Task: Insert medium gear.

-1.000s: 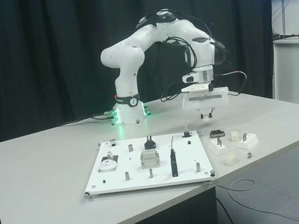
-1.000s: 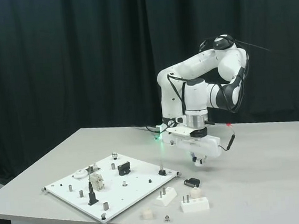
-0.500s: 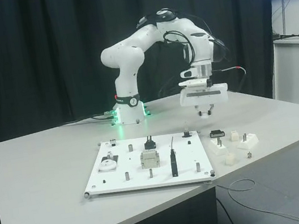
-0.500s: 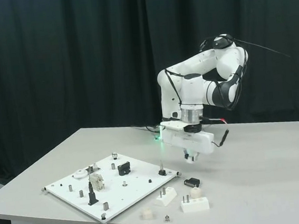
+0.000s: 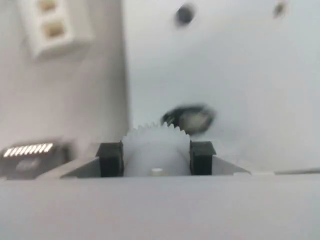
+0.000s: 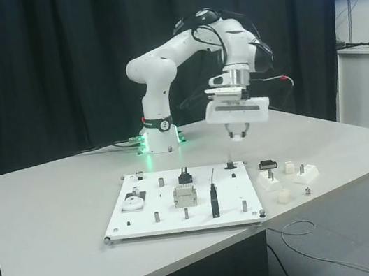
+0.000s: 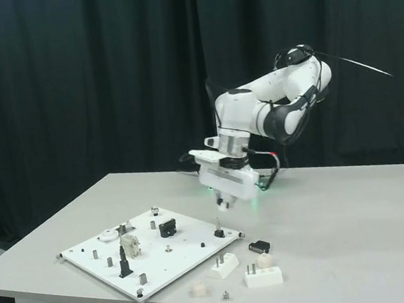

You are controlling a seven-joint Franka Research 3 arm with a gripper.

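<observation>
I have the gear (image 5: 156, 150) gripped in my hand (image 5: 156, 159): in the wrist view its white toothed rim sits pinched between my two black fingertips (image 5: 110, 159), so the pick-up is done. What is left is the carry to the right spot, the descent and the insertion itself.

In both room views my hand (image 6: 238, 134) hangs in the air above the far edge of the white board (image 6: 153, 227), near the corner closest to the loose white blocks (image 6: 305, 174) on the counter (image 6: 50, 224). The gear is well clear of the board's surface, touching nothing but my fingers.

The board carries several short pegs (image 6: 157, 217) and another white gear (image 6: 134, 204) already seated near its opposite side. I judge the target peg to be somewhere beside that gear, but I cannot tell which one. Under my hand the wrist view shows bare white board and one dark, blurred fitting (image 5: 189, 118).
</observation>
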